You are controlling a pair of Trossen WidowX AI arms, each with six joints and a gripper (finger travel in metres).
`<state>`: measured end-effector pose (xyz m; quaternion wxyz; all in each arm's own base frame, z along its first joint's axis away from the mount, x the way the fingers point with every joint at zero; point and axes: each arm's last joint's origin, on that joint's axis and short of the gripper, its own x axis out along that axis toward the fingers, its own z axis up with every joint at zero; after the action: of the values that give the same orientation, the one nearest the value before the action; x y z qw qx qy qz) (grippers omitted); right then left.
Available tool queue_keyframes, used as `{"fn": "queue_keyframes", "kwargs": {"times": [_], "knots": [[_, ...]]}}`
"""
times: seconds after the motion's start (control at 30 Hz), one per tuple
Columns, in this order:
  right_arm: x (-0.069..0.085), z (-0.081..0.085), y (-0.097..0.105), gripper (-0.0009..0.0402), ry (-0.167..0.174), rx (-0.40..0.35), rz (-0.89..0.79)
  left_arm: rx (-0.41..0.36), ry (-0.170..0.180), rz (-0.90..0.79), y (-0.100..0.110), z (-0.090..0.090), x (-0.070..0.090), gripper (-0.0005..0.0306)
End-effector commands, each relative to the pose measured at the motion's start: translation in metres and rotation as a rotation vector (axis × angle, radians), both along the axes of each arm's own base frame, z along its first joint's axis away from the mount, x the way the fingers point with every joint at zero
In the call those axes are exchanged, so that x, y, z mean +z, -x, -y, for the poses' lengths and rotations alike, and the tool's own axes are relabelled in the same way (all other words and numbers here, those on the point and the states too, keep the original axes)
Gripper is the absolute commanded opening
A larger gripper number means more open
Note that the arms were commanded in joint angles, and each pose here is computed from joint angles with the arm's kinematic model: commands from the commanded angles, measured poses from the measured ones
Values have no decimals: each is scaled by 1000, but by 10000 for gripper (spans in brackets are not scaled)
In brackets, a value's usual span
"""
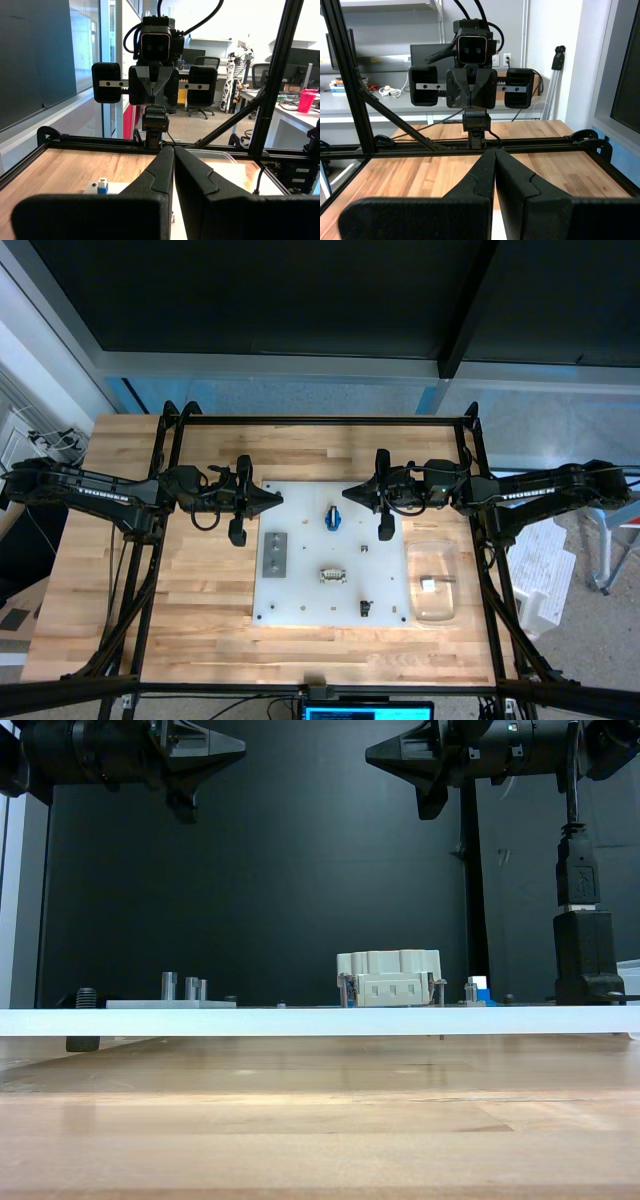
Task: Pick the USB connector and install on taskboard
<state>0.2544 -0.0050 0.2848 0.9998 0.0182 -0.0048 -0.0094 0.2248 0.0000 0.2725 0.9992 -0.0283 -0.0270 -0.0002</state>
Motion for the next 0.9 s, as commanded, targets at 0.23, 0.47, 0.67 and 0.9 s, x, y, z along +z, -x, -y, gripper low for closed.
{"fn": "queue_keyframes", "kwargs": {"times": [0.23,0.47,0.67,0.9], "knots": [[0,0,0,0,0,-1,-3,0,0,0,0,0,0,0],[-3,0,0,0,-1,0,-30,0,0,0,0,0,0,0],[-3,0,0,0,-1,0,-33,0,0,0,0,0,0,0],[-3,0,0,0,-1,0,-32,0,0,0,0,0,0,0]]}}
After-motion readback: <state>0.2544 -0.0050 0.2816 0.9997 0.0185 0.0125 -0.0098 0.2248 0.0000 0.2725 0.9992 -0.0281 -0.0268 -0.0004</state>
